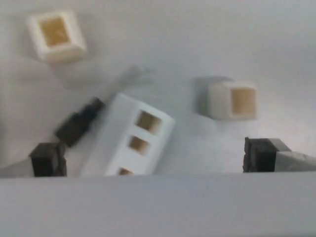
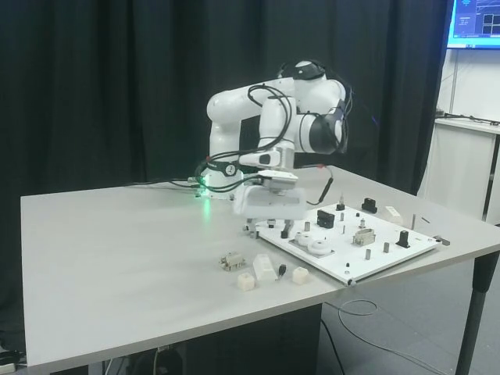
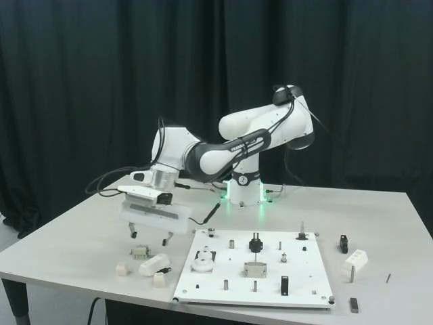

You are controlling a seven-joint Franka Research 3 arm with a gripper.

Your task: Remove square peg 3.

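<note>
**Gripper hangs open above the peg holder, nothing in its grasp**

The white arm (image 3: 230, 145) reaches out from its base toward the table's front edge, off the white assembly board (image 3: 256, 267). Its gripper (image 1: 154, 157) hangs in the air over a small group of loose parts lying on the grey table (image 2: 117, 250) beside that board. In the wrist view the two black fingertips (image 1: 48, 159) stand wide apart with only the table and parts visible between them; they hold nothing and touch nothing.

Directly below the gripper lies the white peg holder (image 1: 134, 139), a long block with three square sockets in a row, set at a slant to the line between the fingertips. All three sockets look hollow. Which one is number 3 cannot be told.

Two short square pegs, each white with a hollow end, lie loose on the table near the holder: one square peg (image 1: 233, 100) just beside it, the other square peg (image 1: 57, 34) farther off on the holder's opposite side. A small black part (image 1: 79, 122) lies against the holder's long edge. In the first room view a small grey connector (image 2: 230, 262) sits just beyond the holder, away from the board.
</note>
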